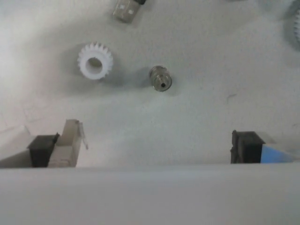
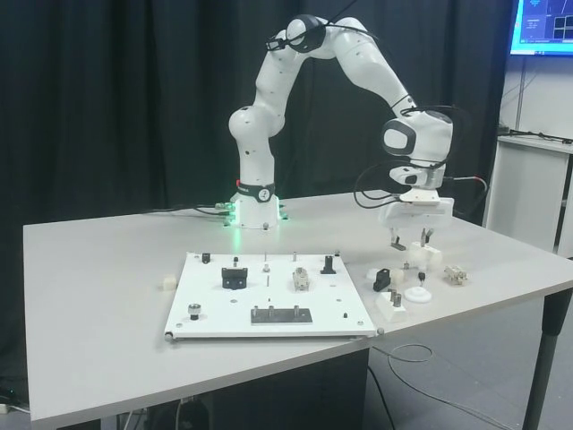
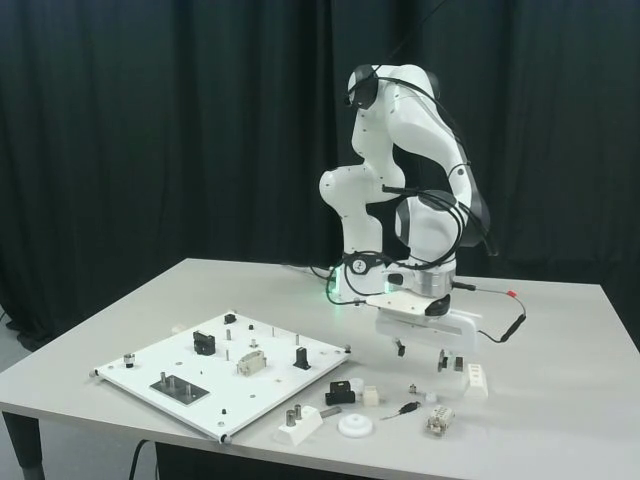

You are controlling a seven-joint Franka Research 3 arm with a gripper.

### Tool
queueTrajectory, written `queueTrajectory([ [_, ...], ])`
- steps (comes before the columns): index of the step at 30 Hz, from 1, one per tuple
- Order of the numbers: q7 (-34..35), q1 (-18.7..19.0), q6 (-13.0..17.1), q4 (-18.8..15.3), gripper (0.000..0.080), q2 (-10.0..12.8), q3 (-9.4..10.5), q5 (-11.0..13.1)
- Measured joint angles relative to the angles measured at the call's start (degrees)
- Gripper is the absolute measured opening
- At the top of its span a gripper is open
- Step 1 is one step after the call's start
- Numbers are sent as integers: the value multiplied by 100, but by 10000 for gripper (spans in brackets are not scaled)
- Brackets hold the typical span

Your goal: Place Ethernet.

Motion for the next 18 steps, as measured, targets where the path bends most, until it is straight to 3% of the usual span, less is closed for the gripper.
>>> queueTrajectory([
  [18, 0, -54, -1, 9, 800, 10, 0, 0],
])
